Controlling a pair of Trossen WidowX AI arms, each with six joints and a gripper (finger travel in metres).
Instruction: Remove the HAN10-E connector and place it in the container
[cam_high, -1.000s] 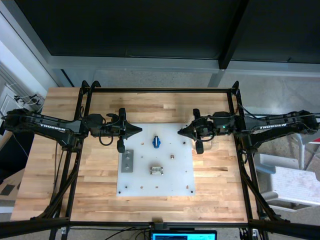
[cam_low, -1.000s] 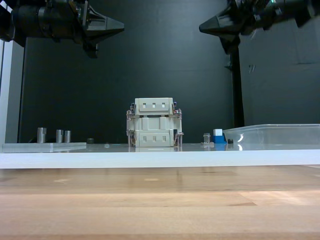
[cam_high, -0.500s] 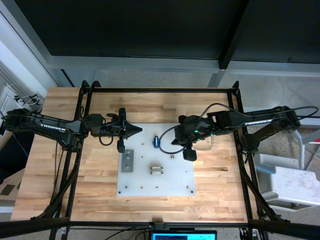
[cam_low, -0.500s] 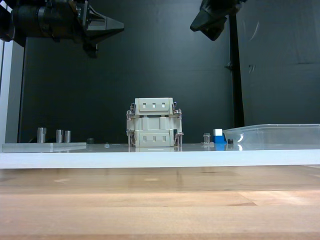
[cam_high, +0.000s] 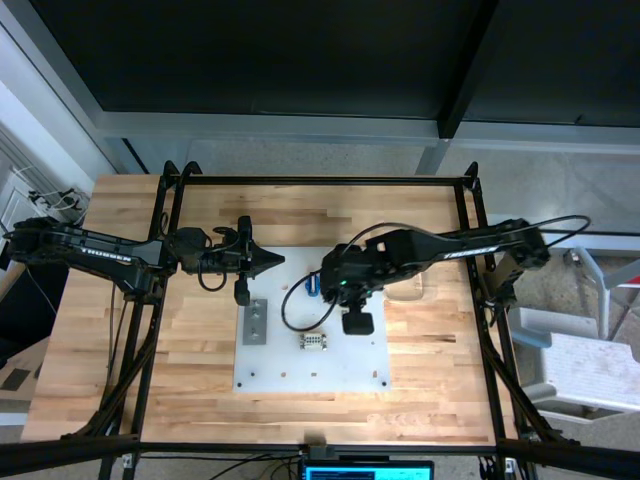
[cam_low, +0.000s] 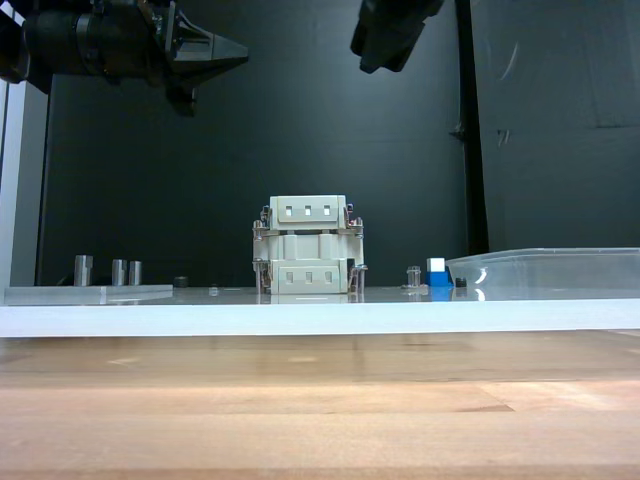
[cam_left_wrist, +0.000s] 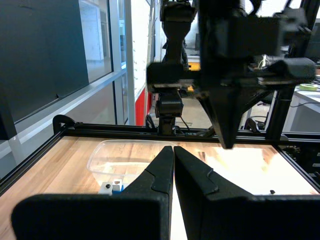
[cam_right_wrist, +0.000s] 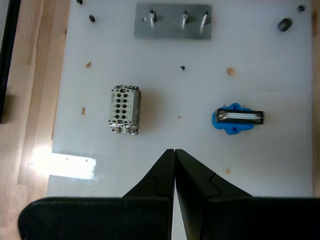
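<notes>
The HAN10-E connector (cam_high: 314, 342) is a small beige block standing on the white board (cam_high: 350, 362) near its front middle; it shows head-on in the low view (cam_low: 307, 247) and from above in the right wrist view (cam_right_wrist: 125, 110). My right gripper (cam_high: 335, 288) hangs high over the board's middle, pointing down, shut and empty (cam_right_wrist: 174, 151), beside and well above the connector. The clear container (cam_high: 420, 290) sits at the board's right edge (cam_low: 545, 268). Parked at the board's left, my left gripper (cam_high: 280, 260) is shut and empty (cam_left_wrist: 173, 148).
A blue knob-like part (cam_right_wrist: 237, 119) stands on the board behind the connector. A grey metal plate (cam_right_wrist: 172, 21) with three pegs lies at the board's left. A black frame borders the wooden table (cam_high: 450, 380).
My right arm has swung from the board's right edge to over its middle and tipped its gripper downward. The left arm and the connector have not moved.
</notes>
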